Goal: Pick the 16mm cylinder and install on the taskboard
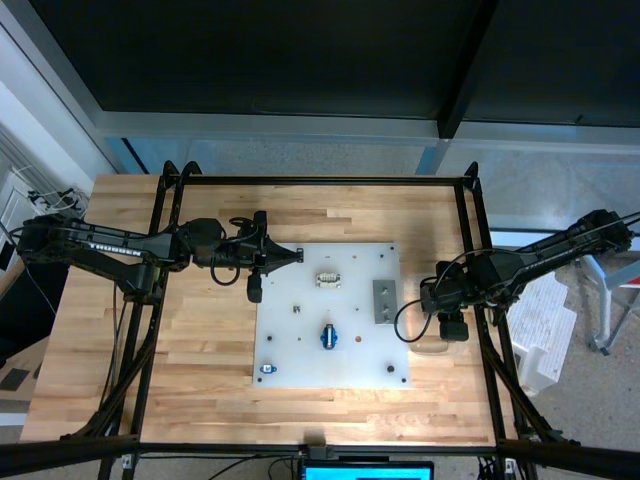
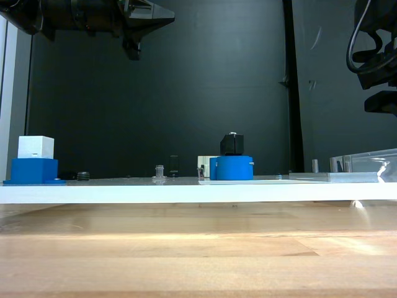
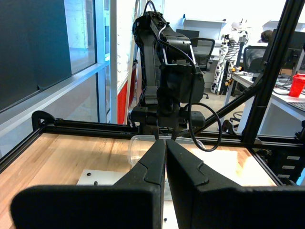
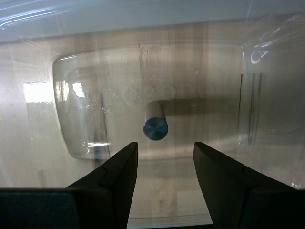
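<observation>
While its jaws stand apart to straddle it, the right gripper (image 4: 164,149) hangs over the cylinder (image 4: 156,128) in a tray (image 4: 214,86) just right of the taskboard (image 1: 300,350); the left gripper (image 3: 166,143), jaws together, hovers over its left edge.

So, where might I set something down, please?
Bare wood lies left of the taskboard and along the table's near edge. Crowded right: the open right gripper hovers over the clear tray holding the 16mm cylinder. The shut left gripper hangs above the taskboard's far-left corner.
</observation>
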`<action>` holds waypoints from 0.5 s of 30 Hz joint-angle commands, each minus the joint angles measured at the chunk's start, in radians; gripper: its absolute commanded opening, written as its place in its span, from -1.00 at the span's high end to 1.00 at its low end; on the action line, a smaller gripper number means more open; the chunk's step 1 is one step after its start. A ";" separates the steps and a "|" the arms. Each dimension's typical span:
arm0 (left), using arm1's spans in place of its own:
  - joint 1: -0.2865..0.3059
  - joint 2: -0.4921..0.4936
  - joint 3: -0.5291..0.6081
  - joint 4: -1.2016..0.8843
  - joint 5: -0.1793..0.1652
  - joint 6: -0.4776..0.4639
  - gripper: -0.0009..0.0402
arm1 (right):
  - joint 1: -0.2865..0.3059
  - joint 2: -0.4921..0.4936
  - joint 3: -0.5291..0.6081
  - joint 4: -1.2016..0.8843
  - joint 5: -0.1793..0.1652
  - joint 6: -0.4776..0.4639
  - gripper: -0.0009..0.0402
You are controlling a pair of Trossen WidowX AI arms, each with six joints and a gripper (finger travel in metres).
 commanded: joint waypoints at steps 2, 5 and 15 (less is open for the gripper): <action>0.000 0.000 0.000 0.000 0.000 0.000 0.96 | 0.001 0.013 0.001 0.005 0.000 0.000 0.17; 0.000 0.000 0.000 0.000 0.000 0.000 0.96 | 0.002 0.027 0.000 0.008 0.001 0.000 0.17; 0.000 0.000 0.000 0.000 0.000 0.000 0.96 | 0.006 0.064 -0.003 0.027 0.000 0.026 0.17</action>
